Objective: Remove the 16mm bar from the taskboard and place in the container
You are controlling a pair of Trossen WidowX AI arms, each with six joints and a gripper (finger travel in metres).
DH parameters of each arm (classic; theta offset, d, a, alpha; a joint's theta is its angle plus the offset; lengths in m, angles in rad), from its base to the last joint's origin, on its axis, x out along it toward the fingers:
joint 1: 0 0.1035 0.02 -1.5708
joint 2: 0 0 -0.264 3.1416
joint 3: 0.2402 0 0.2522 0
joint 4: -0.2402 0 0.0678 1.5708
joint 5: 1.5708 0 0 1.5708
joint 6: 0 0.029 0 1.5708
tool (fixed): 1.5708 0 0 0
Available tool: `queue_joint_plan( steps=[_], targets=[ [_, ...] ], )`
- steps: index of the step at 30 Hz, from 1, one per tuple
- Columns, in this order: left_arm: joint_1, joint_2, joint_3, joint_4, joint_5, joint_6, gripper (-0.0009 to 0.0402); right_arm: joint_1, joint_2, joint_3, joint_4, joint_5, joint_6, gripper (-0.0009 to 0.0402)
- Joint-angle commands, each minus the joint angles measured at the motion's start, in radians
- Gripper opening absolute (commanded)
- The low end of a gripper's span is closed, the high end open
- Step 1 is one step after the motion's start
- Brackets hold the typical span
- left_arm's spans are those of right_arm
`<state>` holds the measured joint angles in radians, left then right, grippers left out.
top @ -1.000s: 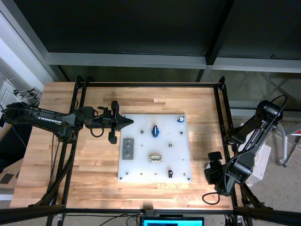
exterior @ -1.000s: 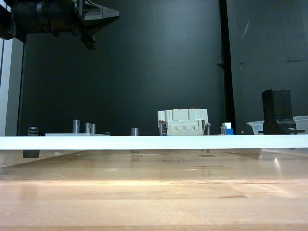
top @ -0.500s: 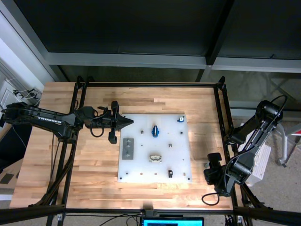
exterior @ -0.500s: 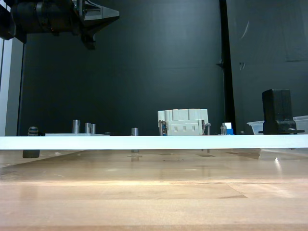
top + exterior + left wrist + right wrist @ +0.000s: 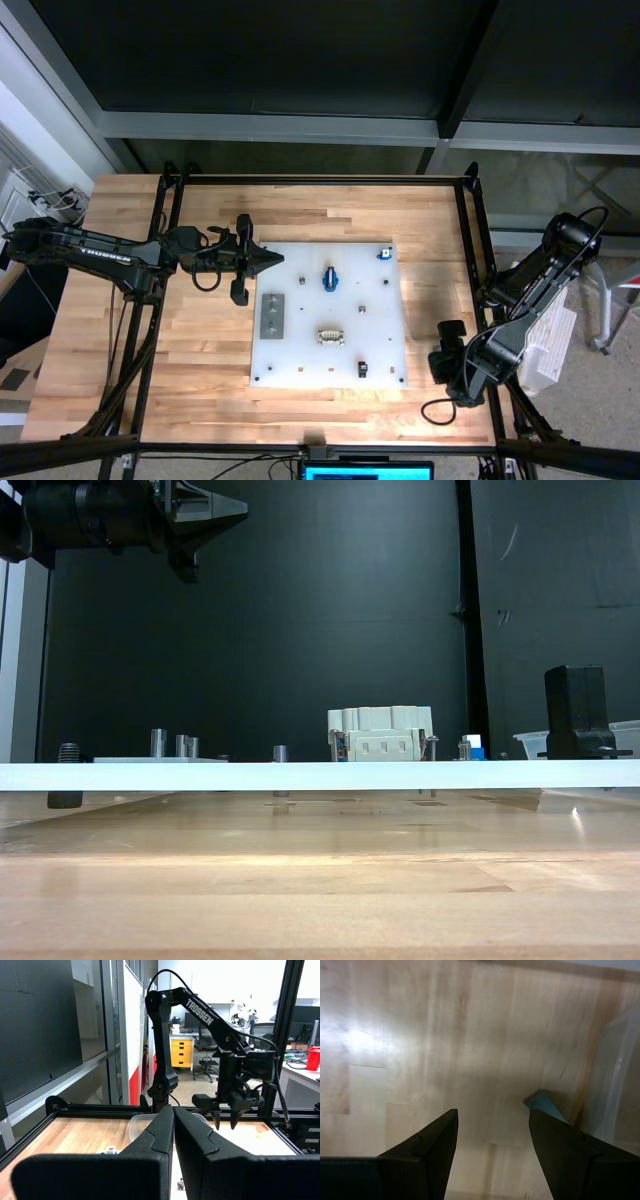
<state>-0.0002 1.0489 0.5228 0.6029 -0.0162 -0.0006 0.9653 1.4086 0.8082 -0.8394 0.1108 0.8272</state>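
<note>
The white taskboard (image 5: pixel 385 330) lies mid-table, its edge (image 5: pixel 300 775) spanning the low view. Its grey metal block (image 5: pixel 272 314) holds short steel bars (image 5: pixel 158 742); I cannot tell which is the 16mm bar. My left gripper (image 5: pixel 278 259) hovers high over the board's far left corner, shut and empty, with its fingers (image 5: pixel 165 1132) pressed together. My right gripper (image 5: pixel 445 352) hangs off the board's right edge, open over bare wood (image 5: pixel 492 1112). The clear container (image 5: pixel 145 1127) sits beside the right gripper; its wall (image 5: pixel 620 1075) shows in the right wrist view.
On the board are a blue knob (image 5: pixel 329 278), a white connector (image 5: pixel 380 735) and a black block (image 5: pixel 575 712). A small blue piece (image 5: pixel 542 1102) lies on the wood by the container. A black frame (image 5: pixel 470 250) borders the table.
The right arm has drifted slightly toward the table's near edge and a little left. The left arm has not moved.
</note>
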Motion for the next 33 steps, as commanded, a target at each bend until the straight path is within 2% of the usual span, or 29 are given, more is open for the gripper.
queue_joint_plan(
  steps=[1, 11, 19, 23, 30, 33],
  targets=[
    [0.0, 0.0, 0.0, 0.0, 0.0, 0.0, 0.0, -0.018, -0.019, -0.023, 0.005, 0.0, -0.03, 0.0197],
    [0.0, 0.0, 0.0, 0.0, 0.0, 0.0, 0.0, -0.071, -0.094, -0.119, 0.009, 0.0, -0.063, 0.0197],
    [0.0, 0.0, 0.0, 0.0, 0.0, 0.0, 0.0, -0.11, -0.107, -0.195, 0.084, -0.003, -0.12, 0.0197],
    [0.0, 0.0, 0.0, 0.0, 0.0, 0.0, 0.0, -0.112, -0.107, -0.234, 0.143, -0.025, -0.138, 0.0196],
    [0.0, 0.0, 0.0, 0.0, 0.0, 0.0, 0.0, -0.112, -0.107, -0.262, 0.161, -0.025, -0.148, 0.0195],
    [0.0, 0.0, 0.0, 0.0, 0.0, 0.0, 0.0, -0.113, -0.107, -0.262, 0.171, -0.025, -0.155, 0.0175]
  ],
)
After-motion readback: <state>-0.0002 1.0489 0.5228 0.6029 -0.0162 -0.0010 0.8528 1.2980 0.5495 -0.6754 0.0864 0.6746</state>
